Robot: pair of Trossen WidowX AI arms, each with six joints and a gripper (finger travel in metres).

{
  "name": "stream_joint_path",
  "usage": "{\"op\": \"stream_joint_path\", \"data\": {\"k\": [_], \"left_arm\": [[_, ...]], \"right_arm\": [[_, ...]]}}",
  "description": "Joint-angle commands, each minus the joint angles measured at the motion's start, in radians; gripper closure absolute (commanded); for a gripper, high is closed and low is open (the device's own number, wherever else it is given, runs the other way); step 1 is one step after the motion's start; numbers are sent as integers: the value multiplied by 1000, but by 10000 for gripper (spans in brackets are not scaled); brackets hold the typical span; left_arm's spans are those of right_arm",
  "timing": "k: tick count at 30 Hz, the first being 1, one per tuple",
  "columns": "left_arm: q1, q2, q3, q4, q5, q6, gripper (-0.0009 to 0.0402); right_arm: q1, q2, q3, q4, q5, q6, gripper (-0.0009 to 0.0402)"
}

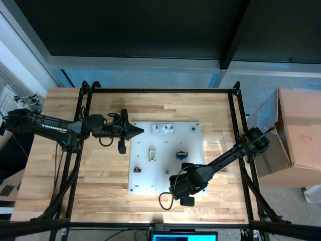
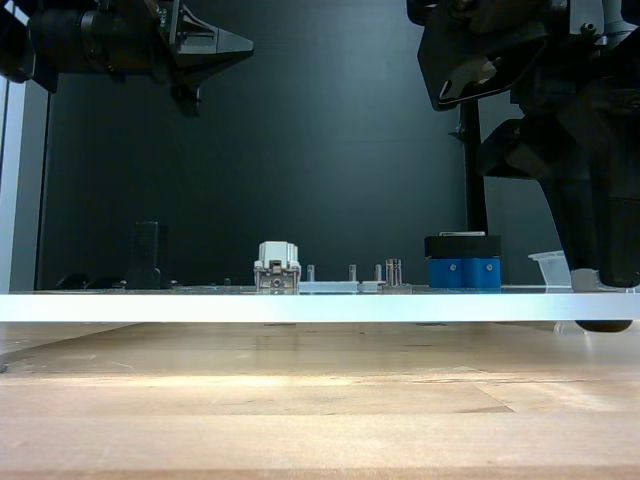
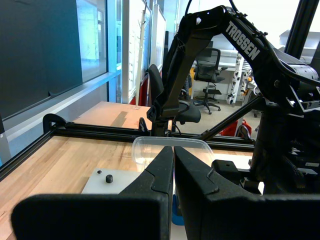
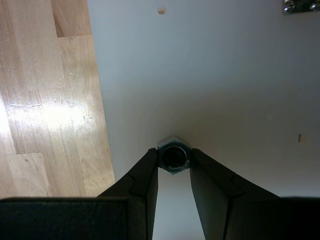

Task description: Unfasten the M12 nut and place it in the container

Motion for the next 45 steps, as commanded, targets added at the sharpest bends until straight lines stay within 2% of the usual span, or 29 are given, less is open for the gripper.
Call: {"op": "stream_joint_path", "data": {"k": [1, 9, 12, 14, 20, 27, 31, 40, 45], "left_arm": [[0, 0, 0, 0, 0, 0, 393], [0, 0, 0, 0, 0, 0, 393], [0, 0, 0, 0, 0, 0, 393], [0, 0, 0, 0, 0, 0, 393], [0, 0, 0, 0, 0, 0, 393], [0, 0, 0, 0, 0, 0, 393], [0, 0, 0, 0, 0, 0, 393], [0, 0, 0, 0, 0, 0, 393], [0, 0, 0, 0, 0, 0, 393]], "right_arm": [[-1, 2, 0, 2, 3, -2, 395], [-2, 2, 0, 2, 3, -3, 390], [-2, 2, 0, 2, -1, -54, 389], [-2, 2, 0, 0, -17, -164, 389], [-2, 1, 0, -3, -17, -531, 389], [-2, 0, 0, -15, -17, -1043, 389], [-2, 0, 0, -14, -17, -1204, 389], [-7, 1, 0, -16, -20, -1241, 388], [-6, 1, 0, -15, -44, -1235, 349]]}}
